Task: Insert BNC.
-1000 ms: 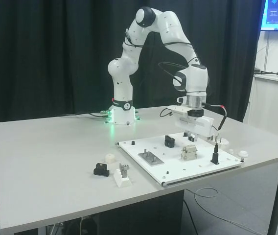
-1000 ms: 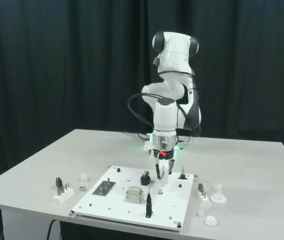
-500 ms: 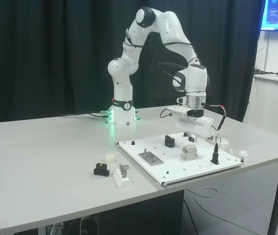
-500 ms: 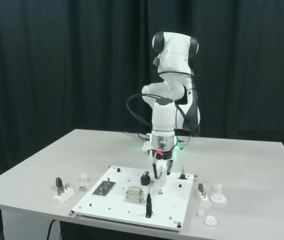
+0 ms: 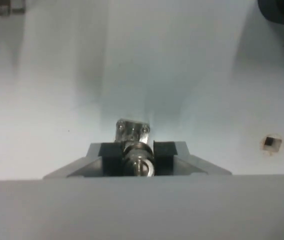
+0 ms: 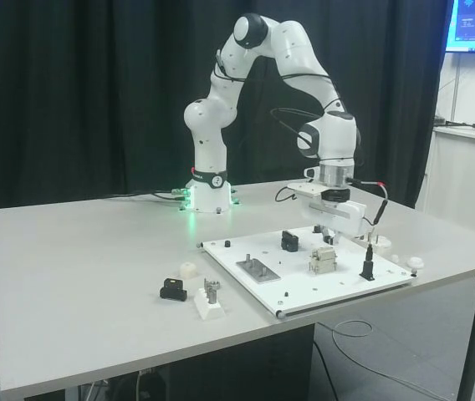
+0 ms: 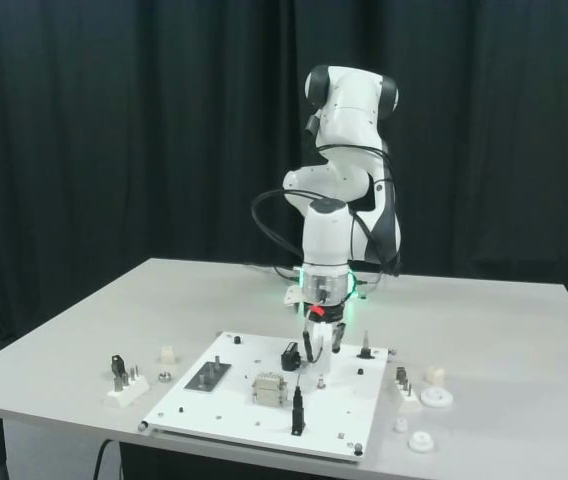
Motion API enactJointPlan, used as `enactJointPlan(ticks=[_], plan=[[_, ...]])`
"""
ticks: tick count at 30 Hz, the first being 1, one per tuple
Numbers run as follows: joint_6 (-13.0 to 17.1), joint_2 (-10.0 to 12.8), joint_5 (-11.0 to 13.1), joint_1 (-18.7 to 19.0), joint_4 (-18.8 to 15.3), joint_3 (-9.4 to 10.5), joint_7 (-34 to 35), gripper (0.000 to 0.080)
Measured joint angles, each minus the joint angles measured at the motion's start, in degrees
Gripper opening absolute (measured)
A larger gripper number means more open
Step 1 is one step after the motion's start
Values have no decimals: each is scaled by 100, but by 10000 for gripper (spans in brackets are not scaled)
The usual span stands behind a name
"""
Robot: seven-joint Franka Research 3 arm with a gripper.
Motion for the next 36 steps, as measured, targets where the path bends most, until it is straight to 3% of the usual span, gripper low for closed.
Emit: enactJointPlan(ticks=[11,36], plan=[[-213,53,0,0,122,0,0,123],[-284,150,-2,16,187,62,-4,123]])
